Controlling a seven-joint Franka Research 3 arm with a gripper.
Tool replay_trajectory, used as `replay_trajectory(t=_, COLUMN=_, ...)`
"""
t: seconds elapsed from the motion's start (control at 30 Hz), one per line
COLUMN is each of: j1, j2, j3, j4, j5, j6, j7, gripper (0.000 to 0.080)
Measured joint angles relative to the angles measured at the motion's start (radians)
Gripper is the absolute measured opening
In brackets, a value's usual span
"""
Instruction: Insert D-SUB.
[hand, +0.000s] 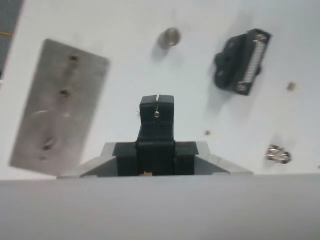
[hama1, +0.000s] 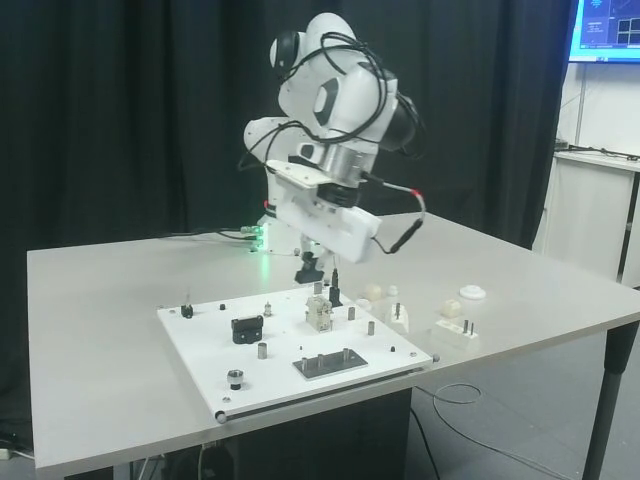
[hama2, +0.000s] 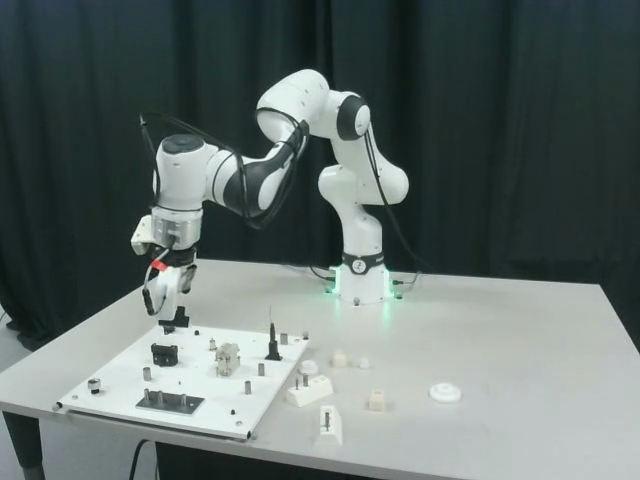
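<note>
White board (hand: 150, 60), pincer (hand: 157, 150) closed on black D-SUB plug (hand: 157, 112), socket (hand: 243, 61) apart.

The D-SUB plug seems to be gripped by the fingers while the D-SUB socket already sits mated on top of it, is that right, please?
Not quite: the D-SUB plug is gripped, but the D-SUB socket lies apart on the white board, unmated, as the wrist view shows.

A grey metal plate (hand: 57, 107) lies on the white board (hand: 200, 20)
</note>
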Motion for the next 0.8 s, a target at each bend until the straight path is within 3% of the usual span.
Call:
replay_trajectory(t=0.33, j1=-0.028, j2=-0.058, j3=-0.024, j4=-0.103, j5=0.028, j6=0.008, j7=-0.048, gripper=0.0149)
replay_trajectory(t=0.8, j1=-0.029, j2=-0.115, j3=-0.115, j4=-0.241, j5=0.098, j6=0.141, j7=-0.044, gripper=0.0149)
